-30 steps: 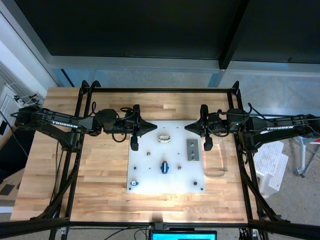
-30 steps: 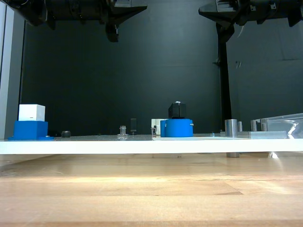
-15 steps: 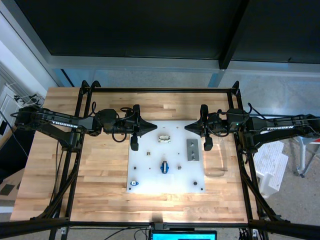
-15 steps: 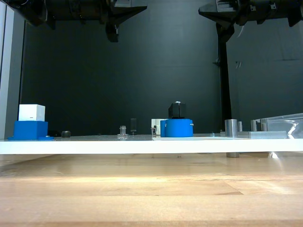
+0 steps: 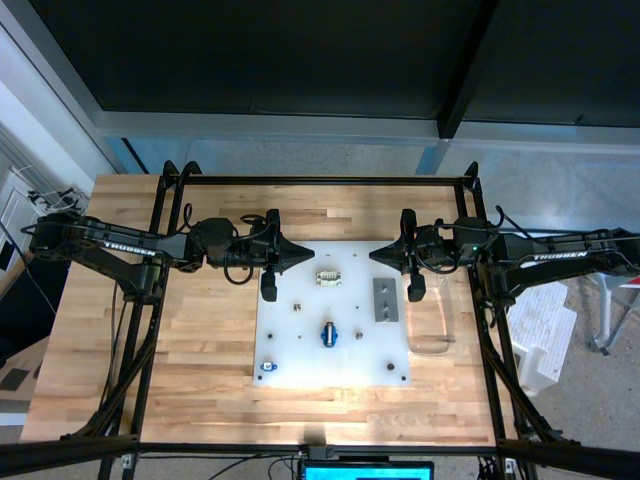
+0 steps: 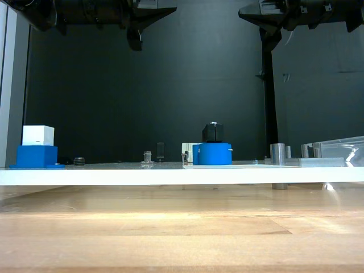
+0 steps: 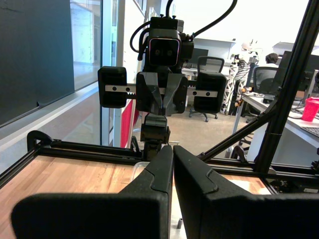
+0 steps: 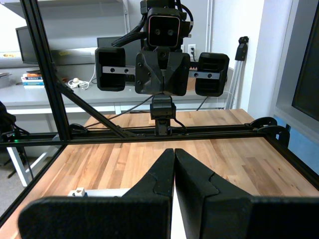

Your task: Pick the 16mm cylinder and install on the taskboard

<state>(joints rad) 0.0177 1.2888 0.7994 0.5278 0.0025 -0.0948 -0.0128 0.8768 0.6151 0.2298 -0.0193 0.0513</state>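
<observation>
The white taskboard (image 5: 300, 360) lies mid-table, its edge (image 6: 114, 175) spanning the low view. On it, right of the blue connector (image 5: 328, 335), a small silver-grey cylinder (image 5: 359, 336) stands upright; I take it for the 16mm cylinder (image 6: 277, 153). My left gripper (image 5: 310, 255) hovers high over the board's far left edge, shut and empty (image 7: 173, 148). My right gripper (image 5: 372, 255) faces it tip to tip over the far right part, also shut and empty (image 8: 174, 150). Both hang far above the cylinder (image 6: 173, 9) (image 6: 242, 11).
A grey metal block (image 5: 386, 298) with holes sits on the board's right side. A clear plastic tray (image 5: 433, 320) lies just off the board's right edge. A blue base with a white cube (image 6: 37, 147) stands at the board's near left corner. A black frame (image 5: 320, 181) rings the table.
</observation>
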